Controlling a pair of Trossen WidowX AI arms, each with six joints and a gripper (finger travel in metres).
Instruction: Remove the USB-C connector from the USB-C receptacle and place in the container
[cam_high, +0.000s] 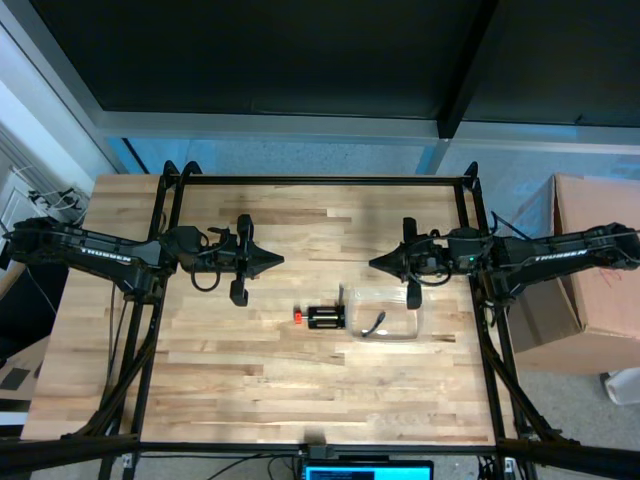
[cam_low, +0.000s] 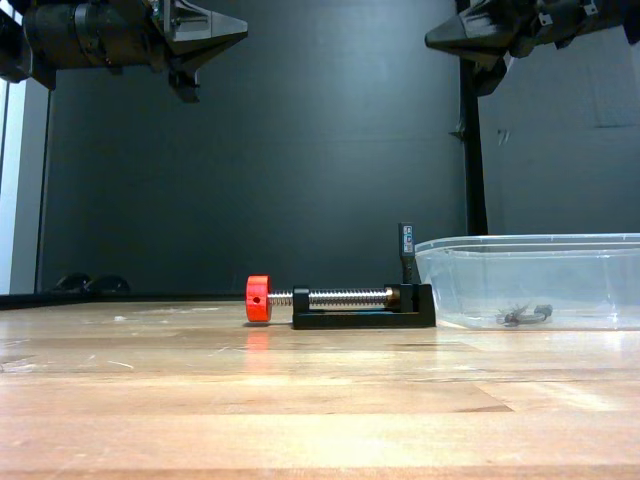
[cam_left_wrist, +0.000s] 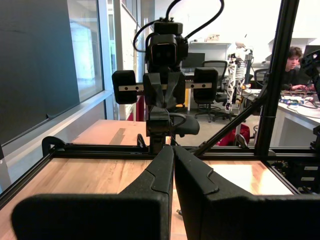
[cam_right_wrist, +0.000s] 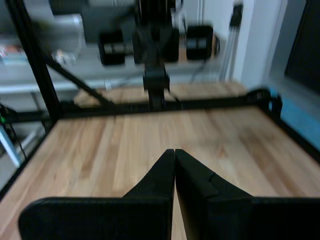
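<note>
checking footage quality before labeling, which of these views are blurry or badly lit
Right wrist view: blurred all over, shut right tool soft above the table. Left wrist view: crisp, shut left tool up over the table, bright background. Low view: dark backdrop, USB-C connector lying free in the container, hazy through its wall. High view: evenly lit, sharp.

Table (cam_high: 250, 340) smooth wood; container (cam_low: 600, 275) clear glossy plastic; clamp screw (cam_low: 345, 297) bright metal, body (cam_low: 362, 320) probably matt plastic.

Left gripper (cam_high: 278, 260), right gripper (cam_high: 375, 263) high; clamp (cam_high: 322, 317), container (cam_high: 418, 318) stand low between
</note>
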